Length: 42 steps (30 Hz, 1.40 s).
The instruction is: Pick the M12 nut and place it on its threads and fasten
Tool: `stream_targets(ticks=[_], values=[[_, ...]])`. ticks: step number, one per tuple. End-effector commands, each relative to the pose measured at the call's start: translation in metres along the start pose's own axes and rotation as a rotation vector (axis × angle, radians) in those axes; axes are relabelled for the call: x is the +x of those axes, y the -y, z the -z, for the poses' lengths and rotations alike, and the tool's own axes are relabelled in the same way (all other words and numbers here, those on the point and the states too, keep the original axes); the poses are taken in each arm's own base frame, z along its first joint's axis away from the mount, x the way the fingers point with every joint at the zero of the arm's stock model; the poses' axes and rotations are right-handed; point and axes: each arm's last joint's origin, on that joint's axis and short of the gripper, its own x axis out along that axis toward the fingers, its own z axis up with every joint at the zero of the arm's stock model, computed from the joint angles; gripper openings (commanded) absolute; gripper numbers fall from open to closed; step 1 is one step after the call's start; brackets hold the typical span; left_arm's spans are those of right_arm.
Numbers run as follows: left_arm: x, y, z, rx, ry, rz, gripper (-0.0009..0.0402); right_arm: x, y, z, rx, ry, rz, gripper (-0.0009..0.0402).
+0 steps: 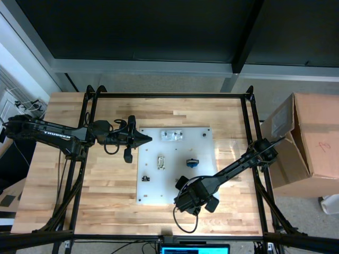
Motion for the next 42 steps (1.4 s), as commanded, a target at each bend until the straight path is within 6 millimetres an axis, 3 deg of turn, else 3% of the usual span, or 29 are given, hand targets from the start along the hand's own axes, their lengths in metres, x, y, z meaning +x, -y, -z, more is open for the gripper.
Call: stream_targets(ticks=[1, 28, 32, 42], values=[[0.0, 0.0, 0.0, 0.0, 0.0, 0.0, 0.0, 0.001, 0.0, 0.0, 0.0, -0.001, 0.0, 0.0], [0.0, 0.0, 0.0, 0.0, 0.0, 0.0, 0.0, 0.014, 0.0, 0.004, 0.024, -0.007, 0.001, 0.0], [0.0, 0.0, 0.0, 0.0, 0.0, 0.0, 0.0, 0.014, 0.0, 0.004, 0.101, -0.001, 0.003, 0.0], [0.0, 0.0, 0.0, 0.0, 0.001, 0.0, 0.0, 0.014, 0.001, 0.004, 0.484, 0.004, 0.005, 0.0]])
